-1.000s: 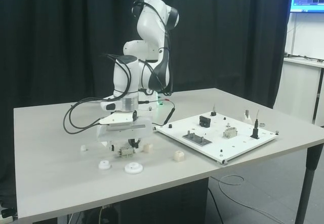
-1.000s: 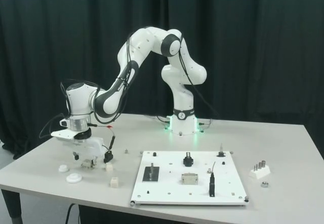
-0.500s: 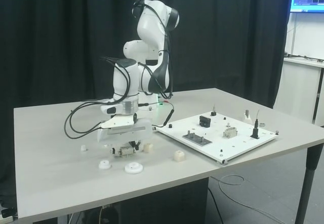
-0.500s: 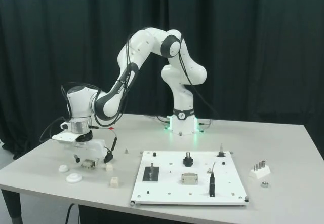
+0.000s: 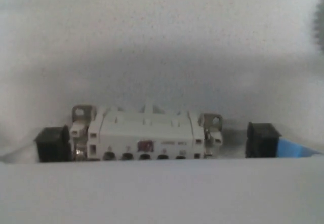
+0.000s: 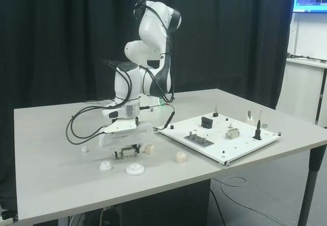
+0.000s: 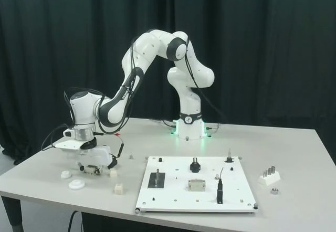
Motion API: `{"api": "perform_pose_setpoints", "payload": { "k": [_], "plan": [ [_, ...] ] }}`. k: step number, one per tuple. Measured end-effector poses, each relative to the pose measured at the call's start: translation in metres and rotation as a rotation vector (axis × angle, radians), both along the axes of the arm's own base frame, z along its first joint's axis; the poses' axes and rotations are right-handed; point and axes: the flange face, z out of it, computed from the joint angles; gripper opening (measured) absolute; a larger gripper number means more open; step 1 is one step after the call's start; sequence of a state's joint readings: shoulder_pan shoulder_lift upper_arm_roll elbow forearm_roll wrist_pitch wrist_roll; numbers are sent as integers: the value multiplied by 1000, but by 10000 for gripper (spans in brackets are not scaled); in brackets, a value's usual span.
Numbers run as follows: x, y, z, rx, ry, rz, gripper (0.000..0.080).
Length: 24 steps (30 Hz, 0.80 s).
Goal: Pick waterproof.
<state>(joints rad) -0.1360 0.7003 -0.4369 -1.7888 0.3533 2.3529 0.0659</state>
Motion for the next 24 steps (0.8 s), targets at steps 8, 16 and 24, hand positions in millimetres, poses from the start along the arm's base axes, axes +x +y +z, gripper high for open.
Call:
{"api": "perform_pose_setpoints", "payload": {
  "k": [8, 16, 24],
  "plan": [
    [-3, 1, -2, 7, 8, 5, 622],
    [-1, 1, 10, 19, 8, 11, 622],
    [0, -3, 46, 36, 3, 6, 622]
  ]
}}
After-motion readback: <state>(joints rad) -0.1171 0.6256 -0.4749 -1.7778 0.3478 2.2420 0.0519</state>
